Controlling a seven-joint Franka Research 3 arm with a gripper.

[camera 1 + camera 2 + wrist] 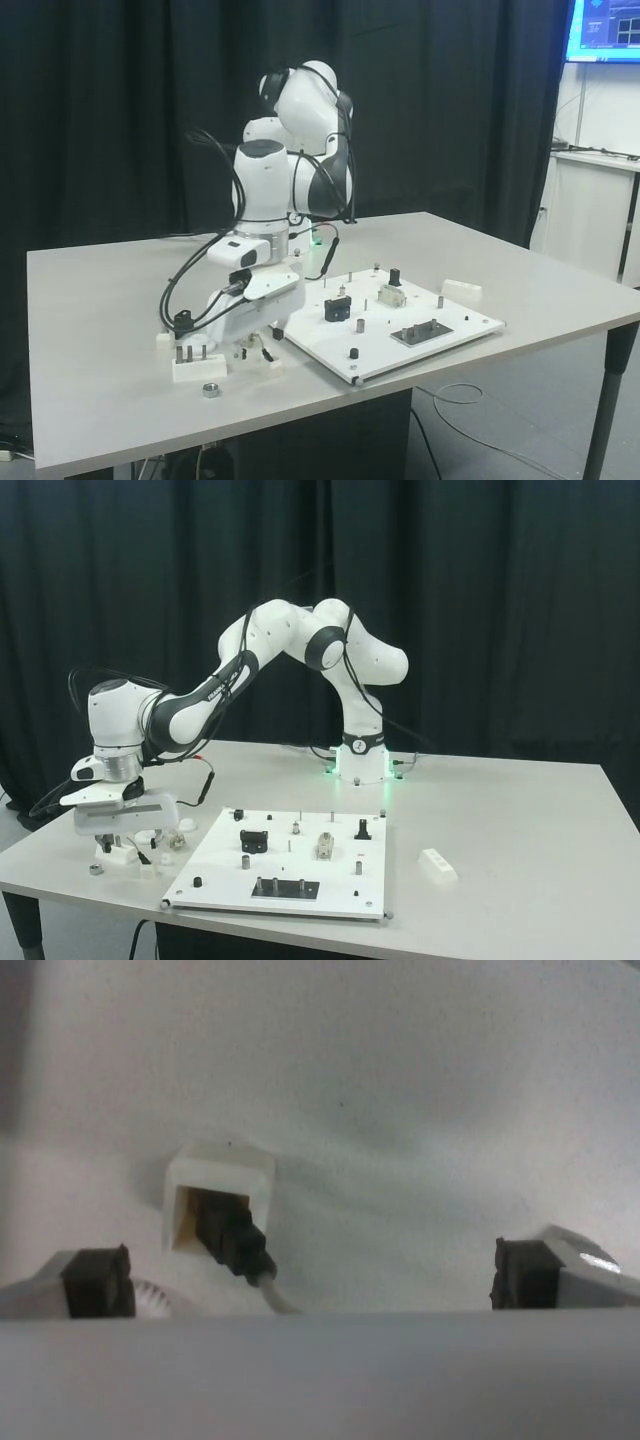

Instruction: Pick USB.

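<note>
1. Here, a grey table [520, 810] fills the scene in front of a black curtain [500, 610], carrying everything in view.
2. The white arm [300, 645] rises from its base [362, 765] at the table's far side and reaches down over the corner of the table beside the board.
3. A white board [300, 875] lies flat on the table near the front edge, studded with small black and grey fittings; it sits just beside the spot where the arm works.
4. A small white block [438, 864] rests on the table on the board's other side, well apart from the arm's working end.
5. The gripper [310, 1278] hangs low over the table with its jaws spread wide apart, holding nothing; both black fingertips [97, 1282] show in the wrist view with bare table between them.
6. A white holder [199, 366] with short pegs stands on the table close to the gripper, a grey nut [211, 389] just beside it.
7. A white socket housing [218, 1194] sits on the table beneath the gripper, nearer one fingertip than the other.
8. The USB [235, 1239], a black plug, is seated in that housing with its white cable [274, 1293] trailing out; it lies between the open jaws, touching neither fingertip.
</note>
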